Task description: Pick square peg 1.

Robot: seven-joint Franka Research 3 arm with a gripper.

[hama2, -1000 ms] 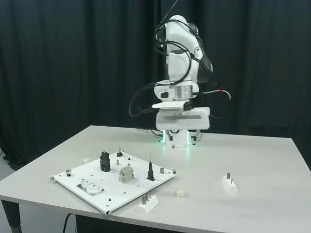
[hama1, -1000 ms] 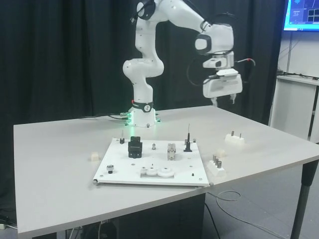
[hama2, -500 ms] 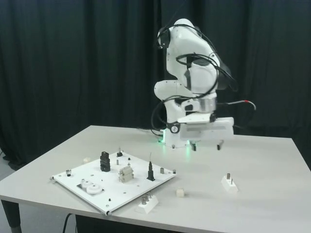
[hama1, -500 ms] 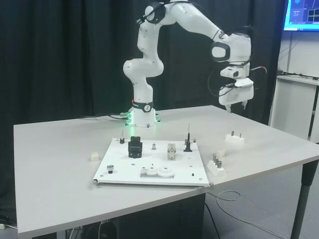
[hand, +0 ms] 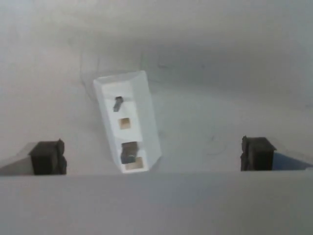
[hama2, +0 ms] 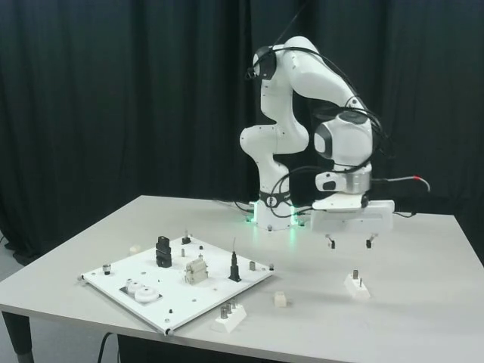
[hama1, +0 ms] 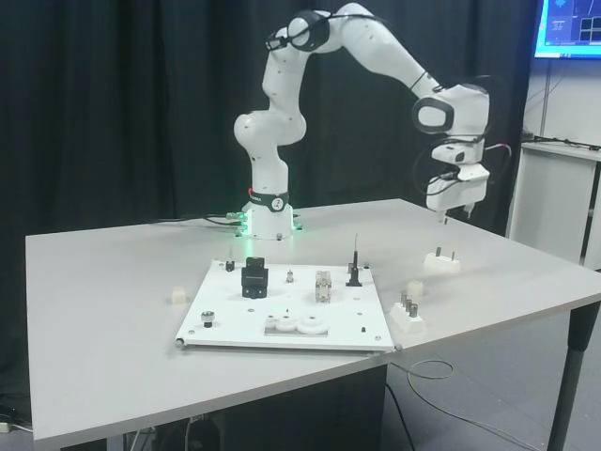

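The jaws of the gripper (hama2: pixel 349 243) are spread wide and nothing is held between them. Below them — clear of both fingertips (hand: pixel 48 157) — a white peg holder (hand: pixel 128 127) is seen on the grey bench (hama2: pixel 423 302), with square peg 1 (hand: pixel 128 152) standing upright in it. The white assembly board (hama1: pixel 286 305) lies well apart.

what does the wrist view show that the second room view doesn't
Only the wrist view shows the holder's top face: two pegs standing in it and two open square holes. Only the second room view shows the arm, the white board with its parts, and another peg holder near the table's front edge. Both show the white holder on the grey table, with the open gripper above it.
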